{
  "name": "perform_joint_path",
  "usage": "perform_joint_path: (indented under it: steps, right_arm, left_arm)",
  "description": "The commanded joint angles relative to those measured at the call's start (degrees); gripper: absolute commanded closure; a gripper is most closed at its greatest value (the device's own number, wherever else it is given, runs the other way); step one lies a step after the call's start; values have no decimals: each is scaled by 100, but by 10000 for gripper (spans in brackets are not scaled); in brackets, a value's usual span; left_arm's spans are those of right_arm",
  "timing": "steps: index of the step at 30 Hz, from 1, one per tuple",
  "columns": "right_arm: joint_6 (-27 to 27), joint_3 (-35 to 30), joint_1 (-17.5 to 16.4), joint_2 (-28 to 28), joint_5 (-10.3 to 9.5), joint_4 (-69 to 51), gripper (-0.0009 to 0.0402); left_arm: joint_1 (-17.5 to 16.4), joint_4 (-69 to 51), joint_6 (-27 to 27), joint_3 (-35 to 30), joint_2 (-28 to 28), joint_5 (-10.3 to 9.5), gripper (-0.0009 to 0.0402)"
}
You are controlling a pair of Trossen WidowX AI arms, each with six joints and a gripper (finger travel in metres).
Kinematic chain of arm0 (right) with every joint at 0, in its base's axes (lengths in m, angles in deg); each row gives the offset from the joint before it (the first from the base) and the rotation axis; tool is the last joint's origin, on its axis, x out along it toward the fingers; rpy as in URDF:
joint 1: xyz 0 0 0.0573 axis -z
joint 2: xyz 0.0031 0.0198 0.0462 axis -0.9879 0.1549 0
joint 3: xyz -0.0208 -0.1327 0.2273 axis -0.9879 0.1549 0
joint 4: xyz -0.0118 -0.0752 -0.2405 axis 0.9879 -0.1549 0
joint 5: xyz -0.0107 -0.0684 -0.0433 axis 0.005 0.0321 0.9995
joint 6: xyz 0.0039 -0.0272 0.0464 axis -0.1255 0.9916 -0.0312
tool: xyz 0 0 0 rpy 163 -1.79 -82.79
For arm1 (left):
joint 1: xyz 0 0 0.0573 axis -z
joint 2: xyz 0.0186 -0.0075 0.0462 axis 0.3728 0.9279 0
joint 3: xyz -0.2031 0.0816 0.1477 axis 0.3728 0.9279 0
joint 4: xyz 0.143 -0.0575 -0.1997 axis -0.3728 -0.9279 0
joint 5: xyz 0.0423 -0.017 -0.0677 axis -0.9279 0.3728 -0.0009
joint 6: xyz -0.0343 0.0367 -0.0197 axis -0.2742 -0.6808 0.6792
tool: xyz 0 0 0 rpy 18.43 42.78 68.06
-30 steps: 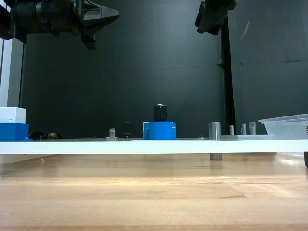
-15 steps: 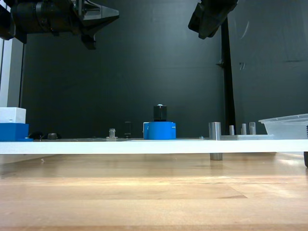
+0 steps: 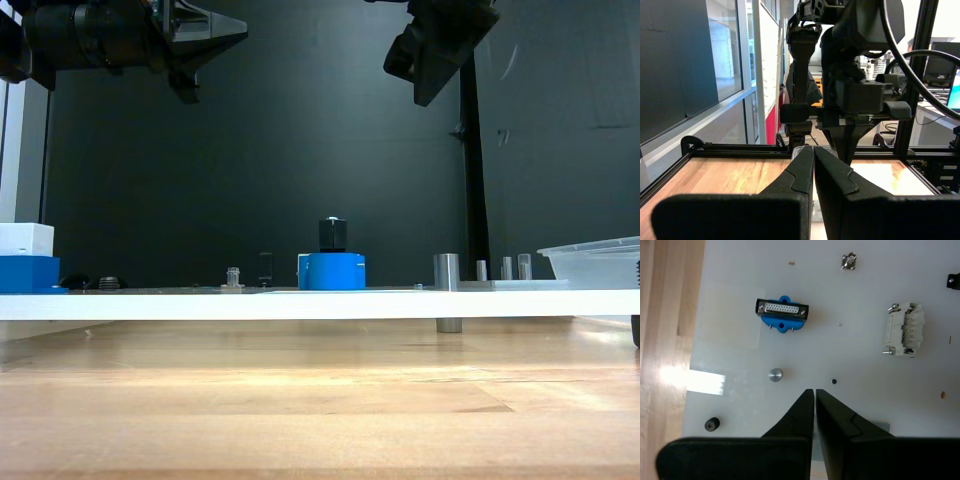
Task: Pick the 16mm cylinder and place it in the container
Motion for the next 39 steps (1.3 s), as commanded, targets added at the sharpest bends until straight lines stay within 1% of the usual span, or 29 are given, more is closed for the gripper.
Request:
perform_joint_path:
  steps: [1, 8, 11, 12, 14, 17, 26, 30, 39]
  right_arm:
    - [-2, 7, -57, 68, 63, -11, 349]
    - [-46, 9, -129, 284, 76, -15, 263]
    - [-35, 9, -181, 398, 127, 2, 240]
    - [-33, 9, -190, 450, 192, 13, 235]
    - [-31, 9, -236, 492, 201, 17, 226]
    - [-11, 9, -297, 614, 201, 48, 219]
    - [-70, 9, -378, 907, 201, 105, 219]
    - [-146, 9, -422, 1014, 168, 96, 219]
    - [-151, 9, -518, 1290, 201, 192, 219]
  left_arm:
    - [0, 2, -2, -2, 4, 2, 393]
    - [0, 2, 0, -2, 2, 2, 393]
    - [0, 0, 0, -2, 4, 2, 393]
    - [0, 2, 0, -2, 2, 2, 393]
    - [0, 2, 0, -2, 2, 2, 393]
    - [0, 2, 0, -2, 2, 2, 393]
    - [-2, 2, -2, -2, 2, 2, 393]
    - [0, 2, 0, -2, 2, 2, 393]
    - [0, 2, -2, -2, 2, 2, 393]
